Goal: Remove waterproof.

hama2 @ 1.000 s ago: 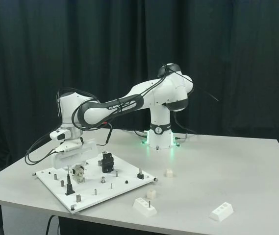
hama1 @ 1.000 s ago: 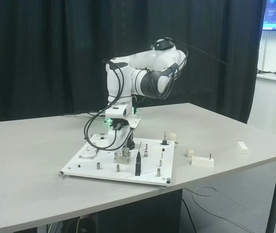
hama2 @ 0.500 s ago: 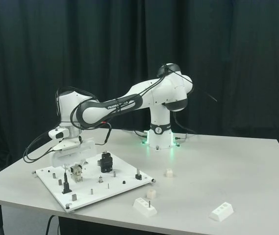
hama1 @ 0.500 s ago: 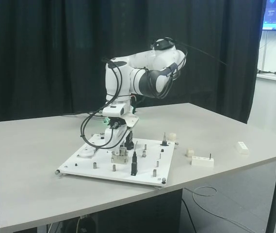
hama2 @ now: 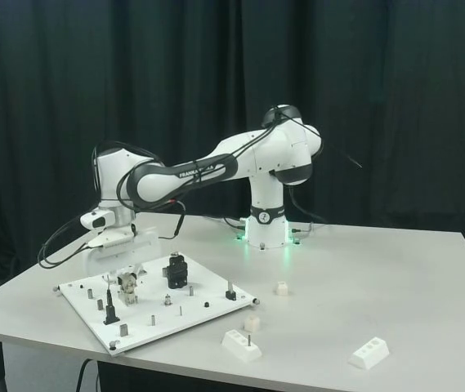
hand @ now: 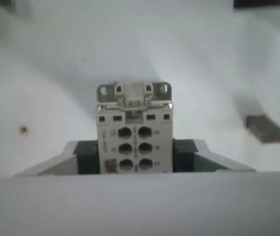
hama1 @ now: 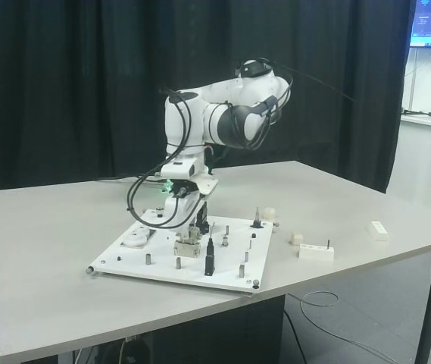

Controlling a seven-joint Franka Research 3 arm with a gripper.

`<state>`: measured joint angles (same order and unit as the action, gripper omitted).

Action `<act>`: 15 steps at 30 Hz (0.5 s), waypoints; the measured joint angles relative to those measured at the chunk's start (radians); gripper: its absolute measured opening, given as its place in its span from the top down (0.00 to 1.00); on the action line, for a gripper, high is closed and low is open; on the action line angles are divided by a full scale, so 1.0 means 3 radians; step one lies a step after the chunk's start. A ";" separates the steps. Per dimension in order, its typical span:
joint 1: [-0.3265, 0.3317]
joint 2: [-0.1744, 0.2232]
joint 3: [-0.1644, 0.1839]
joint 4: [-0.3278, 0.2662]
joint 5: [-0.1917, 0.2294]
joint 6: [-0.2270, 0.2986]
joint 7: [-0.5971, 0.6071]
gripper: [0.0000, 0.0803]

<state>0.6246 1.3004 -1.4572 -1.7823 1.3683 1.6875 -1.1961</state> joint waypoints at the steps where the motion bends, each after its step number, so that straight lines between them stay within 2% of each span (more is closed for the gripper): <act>1: 0.0003 -0.0002 -0.0018 0.0012 0.0006 -0.0032 0.0000 0.61; 9: 0.0032 -0.0003 -0.0178 0.0091 0.0005 -0.0217 0.0040 0.61; 15: 0.0042 -0.0004 -0.0241 0.0129 0.0001 -0.0236 0.0074 0.61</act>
<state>0.6371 1.2994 -1.5297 -1.7437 1.3686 1.6168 -1.1739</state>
